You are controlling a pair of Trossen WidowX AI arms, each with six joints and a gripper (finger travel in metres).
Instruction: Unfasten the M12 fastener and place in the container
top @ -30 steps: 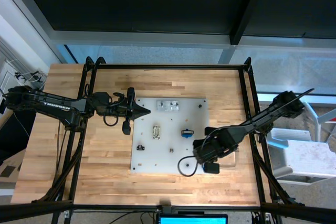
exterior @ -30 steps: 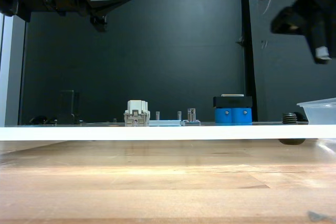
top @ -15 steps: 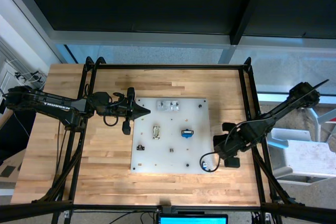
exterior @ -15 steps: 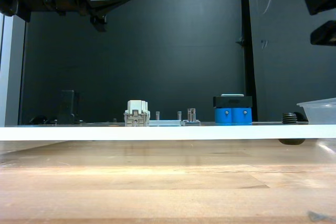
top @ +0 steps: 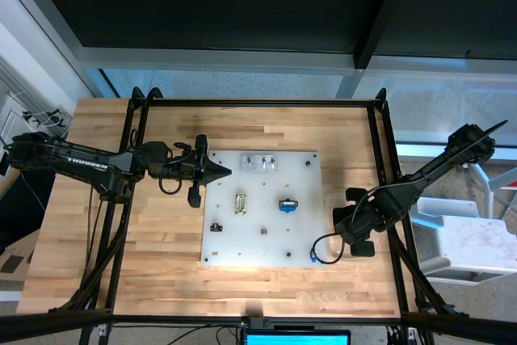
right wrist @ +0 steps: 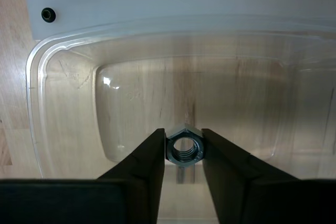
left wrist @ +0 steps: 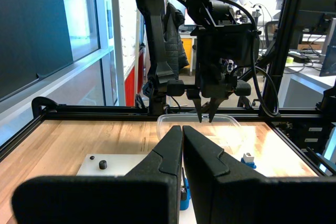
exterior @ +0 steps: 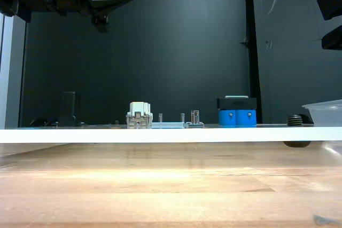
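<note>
The silver M12 nut (right wrist: 184,148) sits between the fingertips of my right gripper (right wrist: 184,135), which is shut on it and touches it on both sides. It hangs over the floor of the clear container (right wrist: 68,103). In the high view the right gripper (top: 354,226) is just off the white board's right edge, covering the tray. The black ribbed stud (exterior: 294,119) stands bare beside the container (exterior: 324,111). My left gripper (top: 216,172) hovers high over the board's left edge with its fingers (left wrist: 167,145) together and nothing between them.
The white board (top: 242,236) carries a blue block (top: 287,205), a grey connector (top: 240,202), a silver post (exterior: 195,116) and a black corner post (top: 309,161). Black frame rails (top: 380,143) run along the table's sides. A cable loop (top: 323,250) hangs below the right wrist.
The right arm has swung right, from over the board's near right corner to above the container. The left arm has not moved.
</note>
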